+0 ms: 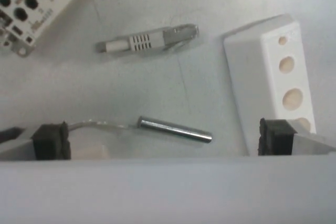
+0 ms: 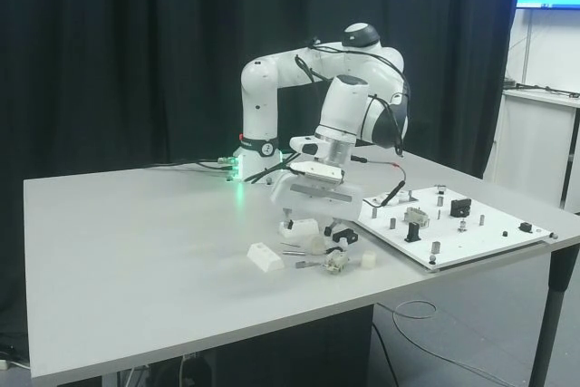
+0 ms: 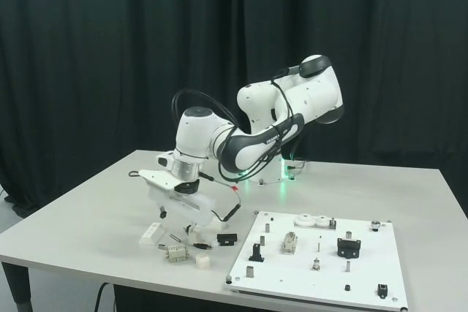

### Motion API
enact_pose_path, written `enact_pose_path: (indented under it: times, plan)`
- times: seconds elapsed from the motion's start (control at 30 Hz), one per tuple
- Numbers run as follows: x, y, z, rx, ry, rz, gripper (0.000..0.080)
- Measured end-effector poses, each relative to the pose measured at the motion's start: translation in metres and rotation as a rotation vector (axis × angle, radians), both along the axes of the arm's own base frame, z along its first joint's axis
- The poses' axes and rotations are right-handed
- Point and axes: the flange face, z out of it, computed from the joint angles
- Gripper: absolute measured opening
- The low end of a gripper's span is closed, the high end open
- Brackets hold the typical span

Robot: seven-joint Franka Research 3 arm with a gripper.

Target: Remove square peg 4.

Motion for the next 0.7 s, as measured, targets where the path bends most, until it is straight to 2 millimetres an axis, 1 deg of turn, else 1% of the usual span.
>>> enact_pose_path:
  times: [0.7]
  plan:
    - [0.012, -0.004, 0.005, 0.023, -0.032, 0.033, 0.08]
